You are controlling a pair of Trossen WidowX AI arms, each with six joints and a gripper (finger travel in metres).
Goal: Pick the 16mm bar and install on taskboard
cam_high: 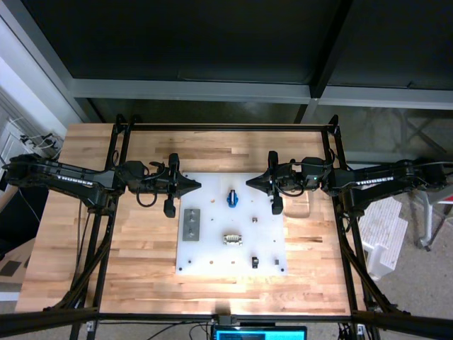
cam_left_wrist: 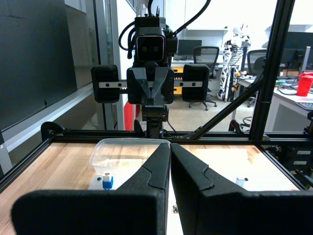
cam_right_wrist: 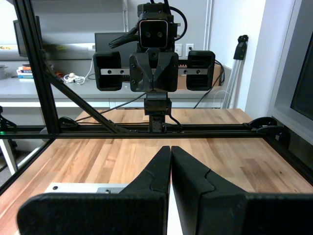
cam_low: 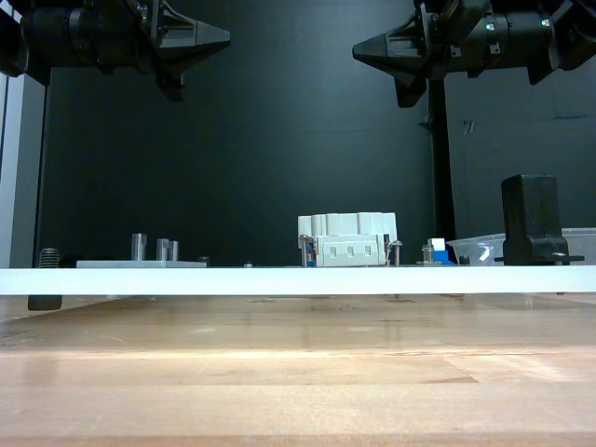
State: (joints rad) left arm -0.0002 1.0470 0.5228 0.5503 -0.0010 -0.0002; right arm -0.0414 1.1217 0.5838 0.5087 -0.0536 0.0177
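Surveying the table from above, both arms reach inward at matching height and face each other tip to tip over the far half of the taskboard [cam_high: 212,258].

Left gripper [cam_high: 192,185]: held high above the far left part of the board, well clear of everything on it. Fingers [cam_left_wrist: 151,169] pressed together, with nothing between them.

Right gripper [cam_high: 252,183]: held high above the far right part of the board, a gap apart from the left one. Fingers [cam_right_wrist: 152,171] likewise together and empty.

Taskboard: a white plate lying flat on the wooden table [cam_high: 92,212], square to its edges. On it:
- grey block [cam_high: 191,224] near the left edge, with short pegs standing up from it in the low view;
- blue fitting [cam_high: 233,199] at the far middle, below the gap between the two tips;
- silver connector [cam_high: 232,239] in the middle;
- black upright piece [cam_high: 255,263] toward the near right.

Clear tray [cam_left_wrist: 127,141]: on the table just beside the board's right edge, below the right arm.

16mm bar: neither gripper holds it. A small dark piece [cam_high: 255,220] sits on the board between the blue fitting and the black piece; I cannot tell whether this is the bar, and it is too small to confirm elsewhere.
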